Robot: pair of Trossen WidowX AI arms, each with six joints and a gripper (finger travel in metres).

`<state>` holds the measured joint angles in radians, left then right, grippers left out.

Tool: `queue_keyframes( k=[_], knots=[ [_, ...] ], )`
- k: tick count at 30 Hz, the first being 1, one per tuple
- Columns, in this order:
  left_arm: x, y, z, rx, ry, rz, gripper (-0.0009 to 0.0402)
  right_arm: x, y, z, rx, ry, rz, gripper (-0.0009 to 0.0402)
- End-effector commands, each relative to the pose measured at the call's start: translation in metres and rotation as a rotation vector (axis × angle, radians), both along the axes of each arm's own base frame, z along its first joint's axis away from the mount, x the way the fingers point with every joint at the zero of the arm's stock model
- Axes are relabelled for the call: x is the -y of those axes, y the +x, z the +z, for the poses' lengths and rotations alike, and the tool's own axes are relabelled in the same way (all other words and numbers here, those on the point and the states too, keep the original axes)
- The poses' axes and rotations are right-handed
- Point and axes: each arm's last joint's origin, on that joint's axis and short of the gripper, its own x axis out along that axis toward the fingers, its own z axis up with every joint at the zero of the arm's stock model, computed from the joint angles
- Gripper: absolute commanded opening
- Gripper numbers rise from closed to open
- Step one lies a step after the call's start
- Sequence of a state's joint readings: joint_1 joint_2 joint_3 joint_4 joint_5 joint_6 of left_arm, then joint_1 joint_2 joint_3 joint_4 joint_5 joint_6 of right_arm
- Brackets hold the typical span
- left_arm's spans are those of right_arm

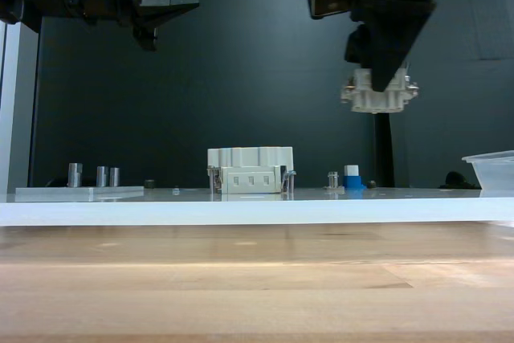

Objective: Remove the HAN10-E connector and place it in the container

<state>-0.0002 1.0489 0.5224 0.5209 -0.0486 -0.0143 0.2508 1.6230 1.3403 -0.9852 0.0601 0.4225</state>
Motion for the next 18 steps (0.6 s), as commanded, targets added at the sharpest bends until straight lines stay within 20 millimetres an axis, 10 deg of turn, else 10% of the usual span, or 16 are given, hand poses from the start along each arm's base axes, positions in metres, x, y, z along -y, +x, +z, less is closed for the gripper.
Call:
queue_keyframes(
  k=[1, 18],
  knots=[
    [0.000, 0.000, 0.000, 0.001, 0.000, 0.000, 0.0000, 0.002, -0.010, -0.002, -0.003, 0.006, -0.019, 0.0048],
    [0.000, 0.000, 0.000, 0.000, 0.000, 0.000, 0.0000, 0.013, -0.059, -0.011, -0.019, 0.032, -0.110, 0.0047]
  ],
)
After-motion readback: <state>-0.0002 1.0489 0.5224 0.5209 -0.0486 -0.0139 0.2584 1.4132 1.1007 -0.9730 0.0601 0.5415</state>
